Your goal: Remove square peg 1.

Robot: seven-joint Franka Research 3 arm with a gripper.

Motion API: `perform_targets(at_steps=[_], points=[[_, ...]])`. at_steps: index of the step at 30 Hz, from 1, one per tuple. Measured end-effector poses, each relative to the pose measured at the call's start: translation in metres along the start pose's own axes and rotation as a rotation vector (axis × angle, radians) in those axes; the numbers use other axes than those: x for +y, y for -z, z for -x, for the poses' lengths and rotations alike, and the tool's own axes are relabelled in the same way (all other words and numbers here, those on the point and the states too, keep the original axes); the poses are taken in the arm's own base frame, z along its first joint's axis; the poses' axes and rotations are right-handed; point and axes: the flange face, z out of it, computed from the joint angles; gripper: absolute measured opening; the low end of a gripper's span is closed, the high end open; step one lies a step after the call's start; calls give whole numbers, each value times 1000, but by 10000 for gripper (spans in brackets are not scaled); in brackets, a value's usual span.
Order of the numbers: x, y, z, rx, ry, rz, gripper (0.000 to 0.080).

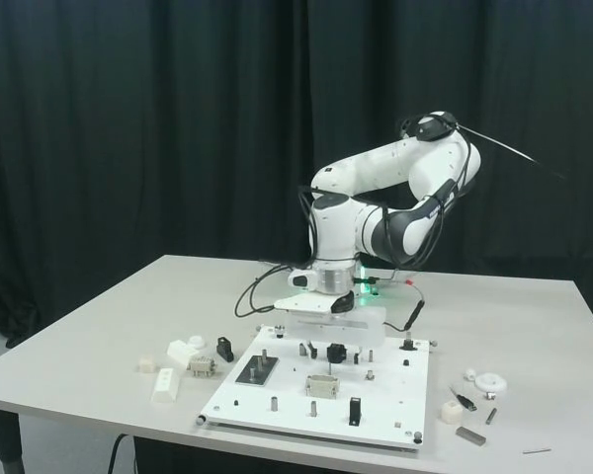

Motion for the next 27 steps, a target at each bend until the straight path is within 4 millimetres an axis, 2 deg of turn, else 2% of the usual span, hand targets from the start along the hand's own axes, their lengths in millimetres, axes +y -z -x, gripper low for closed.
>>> perform_targets(at_steps=[12,27], points=[[-2,-11,3,-10,-12,-1,800],[-5,-12,0,9,0,5,800]])
